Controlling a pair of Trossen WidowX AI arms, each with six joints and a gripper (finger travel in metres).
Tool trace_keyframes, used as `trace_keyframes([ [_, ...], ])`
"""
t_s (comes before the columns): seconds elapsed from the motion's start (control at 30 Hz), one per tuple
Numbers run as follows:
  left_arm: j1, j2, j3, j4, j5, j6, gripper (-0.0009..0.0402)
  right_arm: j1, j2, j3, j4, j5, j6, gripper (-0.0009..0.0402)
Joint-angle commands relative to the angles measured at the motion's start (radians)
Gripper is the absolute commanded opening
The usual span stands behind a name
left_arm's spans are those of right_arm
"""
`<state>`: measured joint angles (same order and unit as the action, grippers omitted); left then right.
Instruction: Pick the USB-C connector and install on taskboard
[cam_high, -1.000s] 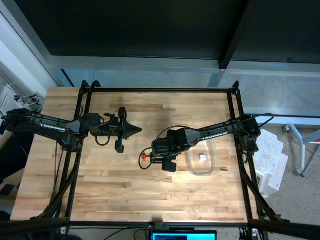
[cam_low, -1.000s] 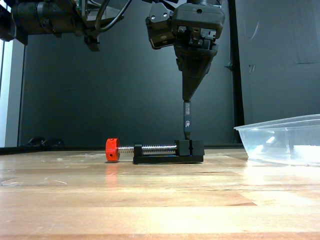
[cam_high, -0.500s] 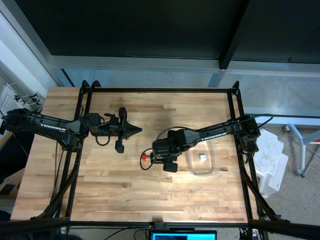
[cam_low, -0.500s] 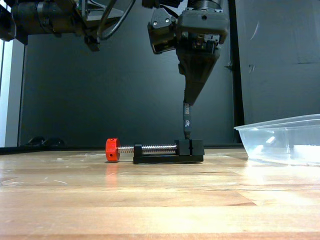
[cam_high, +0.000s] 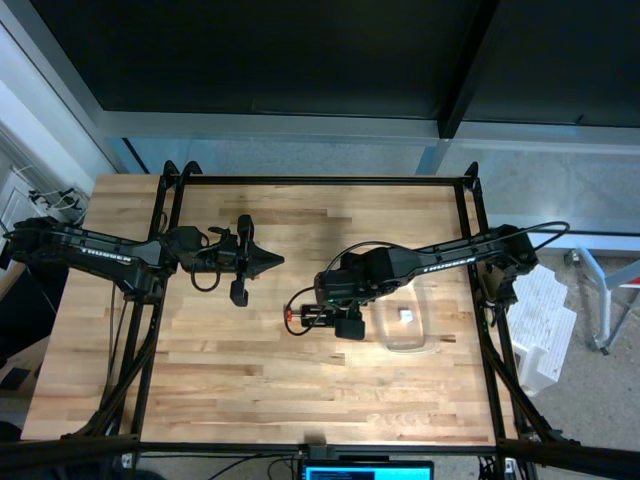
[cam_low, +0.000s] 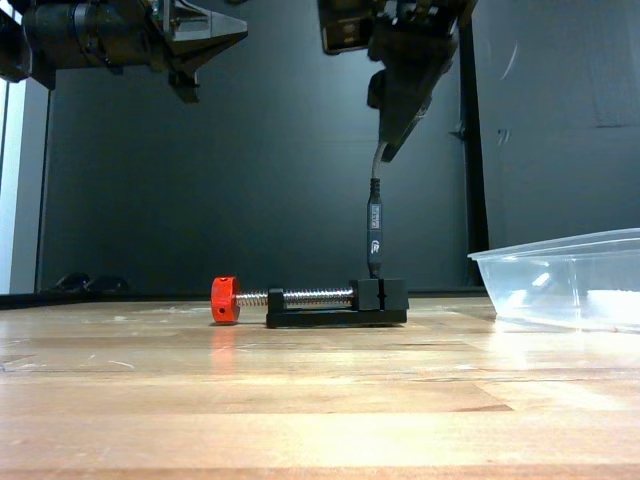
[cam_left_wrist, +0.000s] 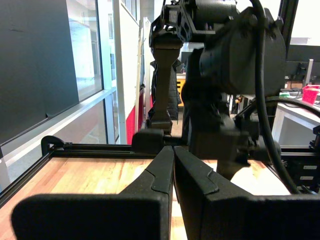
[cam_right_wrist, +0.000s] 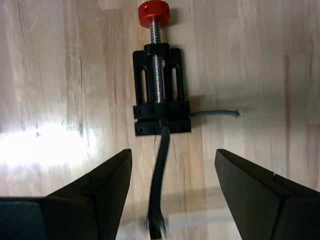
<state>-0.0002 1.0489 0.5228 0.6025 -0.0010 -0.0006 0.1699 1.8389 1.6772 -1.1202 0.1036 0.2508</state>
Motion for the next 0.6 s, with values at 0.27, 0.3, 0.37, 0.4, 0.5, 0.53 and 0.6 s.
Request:
trace_keyframes([
  [0.27, 0.0, 0.0, 0.0, 0.0, 0.0, 0.0, 0.0, 0.0, -0.033, 0.001, -0.042, 0.0, 0.002, 0.0216],
  [0.3, 0.0, 0.0, 0.0, 0.0, 0.0, 0.0, 0.0, 0.0, -0.034, 0.001, -0.042, 0.0, 0.001, 0.0214],
  [0.37, 0.0, 0.0, 0.0, 0.0, 0.0, 0.0, 0.0, 0.0, -0.039, 0.001, -0.042, -0.001, 0.001, 0.0209],
  [0.4, 0.0, 0.0, 0.0, 0.0, 0.0, 0.0, 0.0, 0.0, -0.047, 0.001, -0.044, -0.001, -0.005, 0.0207],
  [0.5, 0.0, 0.0, 0.0, 0.0, 0.0, 0.0, 0.0, 0.0, -0.072, 0.0, -0.044, 0.0, -0.028, 0.02],
  [0.53, 0.0, 0.0, 0.0, 0.0, 0.0, 0.0, 0.0, -0.001, -0.084, 0.0, -0.043, 0.0, -0.035, 0.0198],
  [0.6, 0.0, 0.0, 0.0, 0.0, 0.0, 0.0, 0.0, -0.008, -0.109, 0.0, -0.039, 0.0, -0.056, 0.0192],
])
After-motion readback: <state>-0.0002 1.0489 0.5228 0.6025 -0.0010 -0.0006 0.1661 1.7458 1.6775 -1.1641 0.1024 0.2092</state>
